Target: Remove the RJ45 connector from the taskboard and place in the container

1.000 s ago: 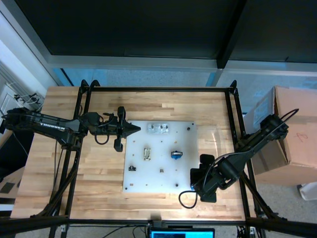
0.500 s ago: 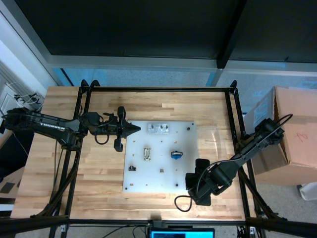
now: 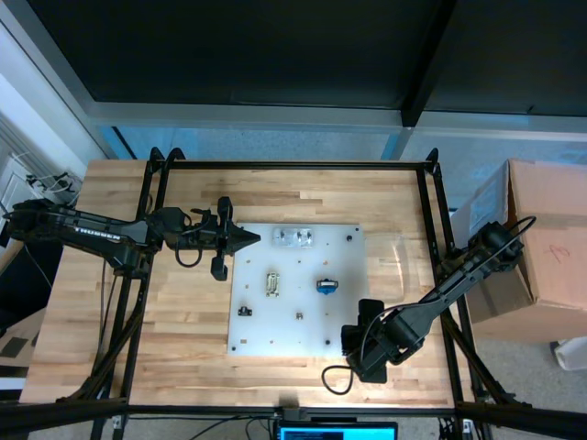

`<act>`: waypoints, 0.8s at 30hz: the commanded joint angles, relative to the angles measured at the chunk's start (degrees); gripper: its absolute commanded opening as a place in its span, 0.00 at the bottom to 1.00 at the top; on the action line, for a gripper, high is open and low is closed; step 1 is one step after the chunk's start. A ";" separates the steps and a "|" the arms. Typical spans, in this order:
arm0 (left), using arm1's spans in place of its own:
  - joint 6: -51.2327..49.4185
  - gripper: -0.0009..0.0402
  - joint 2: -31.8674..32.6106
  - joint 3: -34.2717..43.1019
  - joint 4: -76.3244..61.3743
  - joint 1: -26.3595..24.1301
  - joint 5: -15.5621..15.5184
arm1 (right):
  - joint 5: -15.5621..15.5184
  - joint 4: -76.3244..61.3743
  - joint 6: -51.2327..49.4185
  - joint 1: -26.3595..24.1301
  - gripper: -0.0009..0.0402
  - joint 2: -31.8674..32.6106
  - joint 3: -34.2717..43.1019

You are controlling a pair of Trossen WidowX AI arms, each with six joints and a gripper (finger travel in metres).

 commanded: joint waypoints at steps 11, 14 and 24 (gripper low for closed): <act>0.00 0.02 0.02 0.02 0.02 0.02 0.00 | -0.02 2.78 -0.28 0.31 0.56 -0.02 -2.23; 0.00 0.02 0.00 0.02 0.02 0.00 0.00 | -0.02 3.04 -0.28 0.37 0.54 -0.02 -2.62; 0.00 0.02 0.00 0.02 0.02 0.00 0.00 | -0.02 5.35 -0.22 0.74 0.39 -0.04 -4.00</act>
